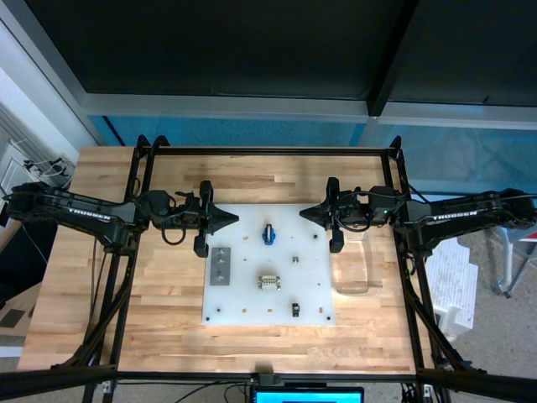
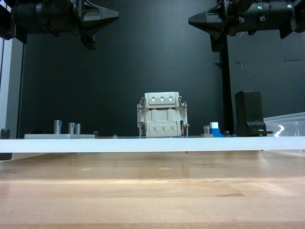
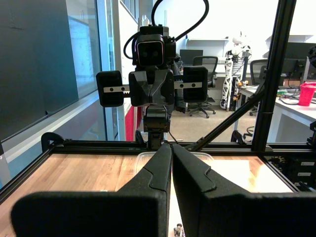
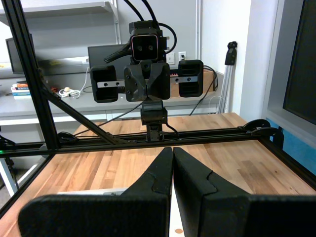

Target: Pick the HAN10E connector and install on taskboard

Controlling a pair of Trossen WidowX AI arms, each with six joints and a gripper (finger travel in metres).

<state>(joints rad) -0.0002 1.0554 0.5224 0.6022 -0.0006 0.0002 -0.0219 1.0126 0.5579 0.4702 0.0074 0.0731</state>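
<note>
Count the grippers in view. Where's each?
2. The left gripper hangs shut, high over the taskboard's far left corner. The right gripper hangs shut, high over its far right corner. Neither holds anything.

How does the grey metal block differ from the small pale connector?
The grey metal block is darker, flat and low, near the left edge; the pale grey-white connector stands taller, near the middle. Both sit on the flat white plate. The left tool and right tool hover shut over its far corners.
</note>
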